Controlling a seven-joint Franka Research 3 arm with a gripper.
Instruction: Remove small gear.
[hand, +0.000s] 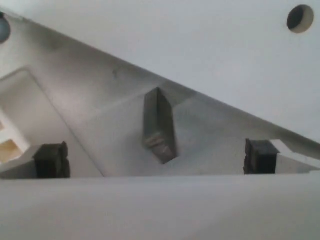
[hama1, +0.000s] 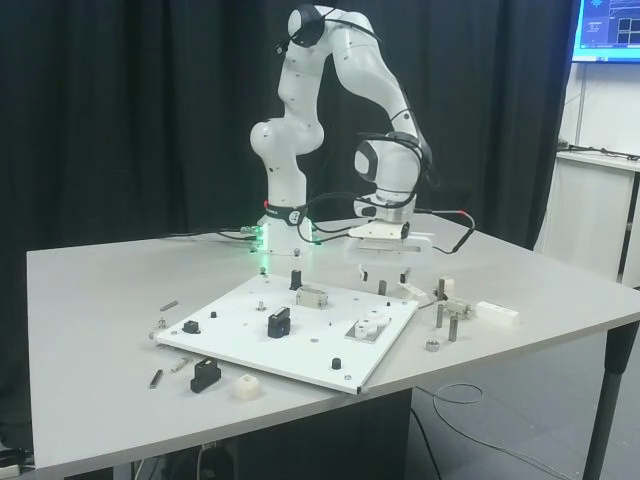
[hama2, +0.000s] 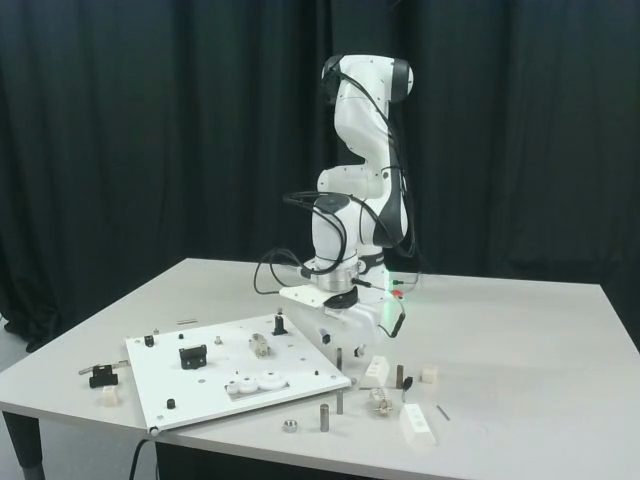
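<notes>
The white arm (hama1: 330, 110) is bending down low; its tool (hand: 155, 160) is opening wide over the board's (hama1: 290, 335) edge; the small gear (hama2: 243, 387) is sitting on the board, well apart.

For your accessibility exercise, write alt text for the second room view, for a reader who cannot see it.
A white robot arm on a grey table lowers its hand just past the far corner of a white assembly board. Two white gears sit near the board's front edge, with small black fixtures behind them. Loose pegs and blocks lie beside the board; black curtains hang behind.
</notes>
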